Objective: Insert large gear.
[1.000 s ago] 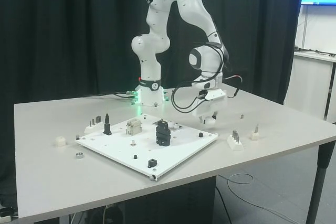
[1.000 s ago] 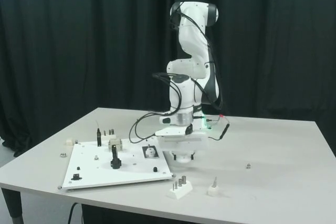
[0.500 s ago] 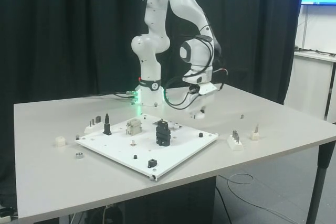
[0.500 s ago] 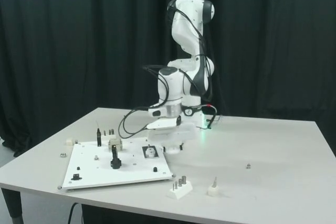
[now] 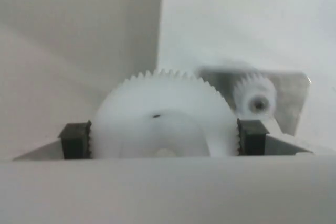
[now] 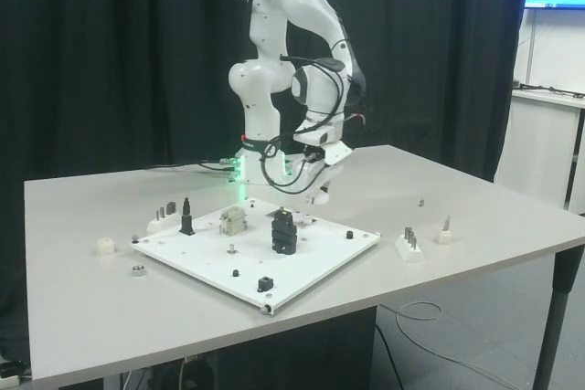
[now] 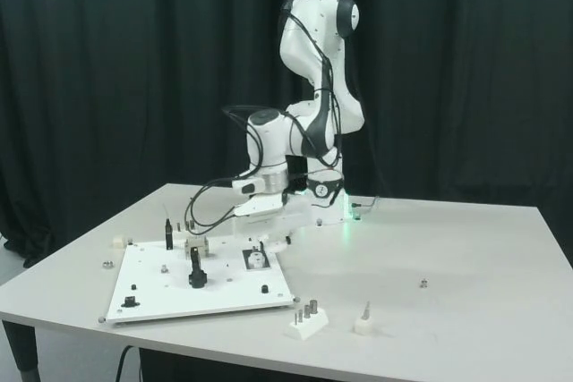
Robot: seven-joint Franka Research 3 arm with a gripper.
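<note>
Item: large gear, white, held flat with its toothed rim pinched between the two black pads of the pincer, above the white assembly board on the counter. Small gear, already seated on its grey plate, lies just beyond and to one side of the carried one. Judged next: lateral alignment, then descent beside it.

Room views: two opposite table sides, sharing arm and board.
Wrist view: close, looking down.
</note>
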